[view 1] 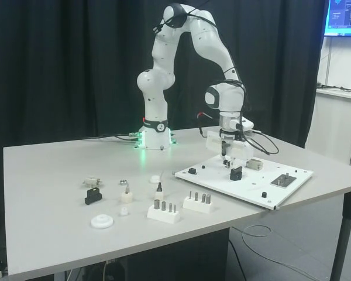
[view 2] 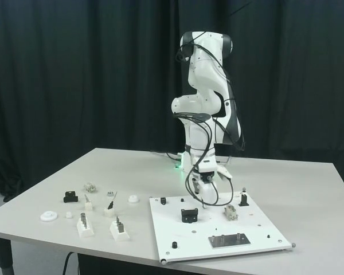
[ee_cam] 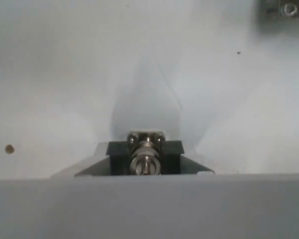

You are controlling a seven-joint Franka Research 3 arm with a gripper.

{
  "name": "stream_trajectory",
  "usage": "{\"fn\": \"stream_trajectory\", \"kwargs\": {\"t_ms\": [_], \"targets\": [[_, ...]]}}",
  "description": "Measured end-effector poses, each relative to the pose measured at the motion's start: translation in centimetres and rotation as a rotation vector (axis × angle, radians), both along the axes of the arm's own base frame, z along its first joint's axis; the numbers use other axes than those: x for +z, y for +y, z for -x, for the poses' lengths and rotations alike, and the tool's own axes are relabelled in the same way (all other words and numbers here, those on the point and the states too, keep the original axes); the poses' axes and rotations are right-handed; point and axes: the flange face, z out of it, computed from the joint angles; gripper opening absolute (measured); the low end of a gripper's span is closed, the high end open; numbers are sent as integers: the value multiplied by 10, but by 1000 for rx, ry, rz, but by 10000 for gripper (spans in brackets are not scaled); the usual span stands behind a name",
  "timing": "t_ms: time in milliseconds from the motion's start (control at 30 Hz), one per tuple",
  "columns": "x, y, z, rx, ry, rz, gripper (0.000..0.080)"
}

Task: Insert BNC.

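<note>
Desk (view 2: pixel 309 189): grey; your white board (view 2: pixel 264 229) lies on it.
Arm (view 1: pixel 213 52): white, bent over the board.
Claw (view 1: pixel 226 153): above the black mount (view 1: pixel 236 173); grip state, cannot tell.
BNC (ee_cam: pixel 146 162): you see it in the black mount, on the board.

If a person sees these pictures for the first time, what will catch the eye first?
First the white arm, bent high over the grey table, with a green light at its base. Its end effector hangs just above a black mount on the white board. In the wrist view, a metal BNC connector sits in that mount.
</note>
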Motion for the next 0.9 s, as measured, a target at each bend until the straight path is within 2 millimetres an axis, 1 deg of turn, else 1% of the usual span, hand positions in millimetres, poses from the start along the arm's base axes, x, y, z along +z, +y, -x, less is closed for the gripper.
{"fn": "stream_trajectory", "kwargs": {"t_ms": [367,900], "targets": [[0,0,0,-139,5,3,121],[0,0,0,-490,17,12,121]]}}
